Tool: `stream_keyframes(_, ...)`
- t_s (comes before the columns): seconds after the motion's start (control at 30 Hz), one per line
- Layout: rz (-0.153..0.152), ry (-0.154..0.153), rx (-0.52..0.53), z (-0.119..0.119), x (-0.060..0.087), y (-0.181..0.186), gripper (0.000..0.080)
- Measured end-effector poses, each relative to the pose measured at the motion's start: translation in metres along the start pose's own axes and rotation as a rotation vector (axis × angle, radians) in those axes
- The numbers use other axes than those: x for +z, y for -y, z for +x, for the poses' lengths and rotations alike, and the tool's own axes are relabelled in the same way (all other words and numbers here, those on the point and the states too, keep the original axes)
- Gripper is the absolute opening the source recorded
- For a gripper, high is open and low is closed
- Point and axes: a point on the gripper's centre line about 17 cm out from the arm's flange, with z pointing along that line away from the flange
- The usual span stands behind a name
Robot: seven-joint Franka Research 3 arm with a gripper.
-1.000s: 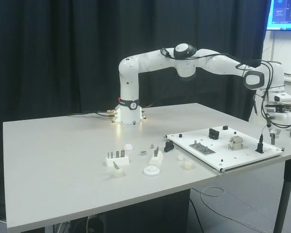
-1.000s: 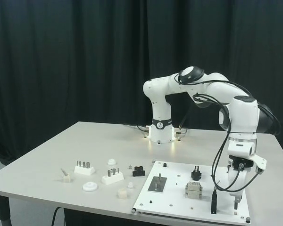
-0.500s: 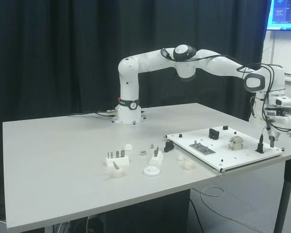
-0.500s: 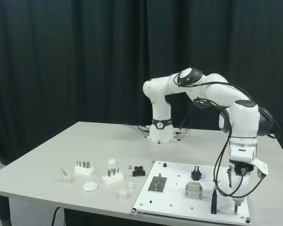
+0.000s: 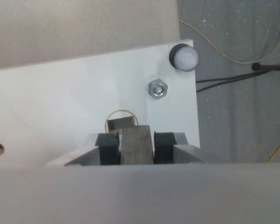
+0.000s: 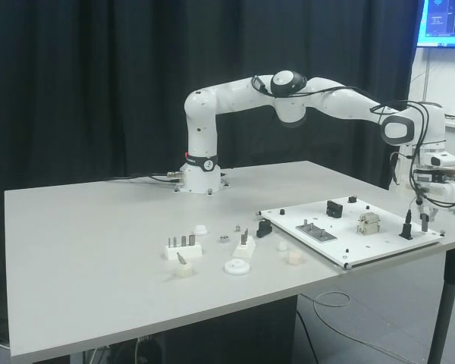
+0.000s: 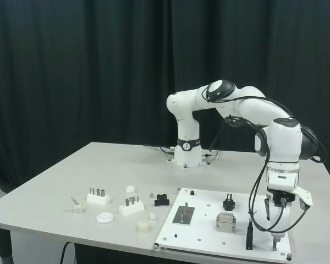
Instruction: Insert square peg 4.
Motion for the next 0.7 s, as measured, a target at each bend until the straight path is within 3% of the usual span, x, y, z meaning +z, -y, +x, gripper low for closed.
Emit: stream_keyframes(0.7,0.002,0.006,-0.005,-0.0015,0.0019,0.0004,0.0155)
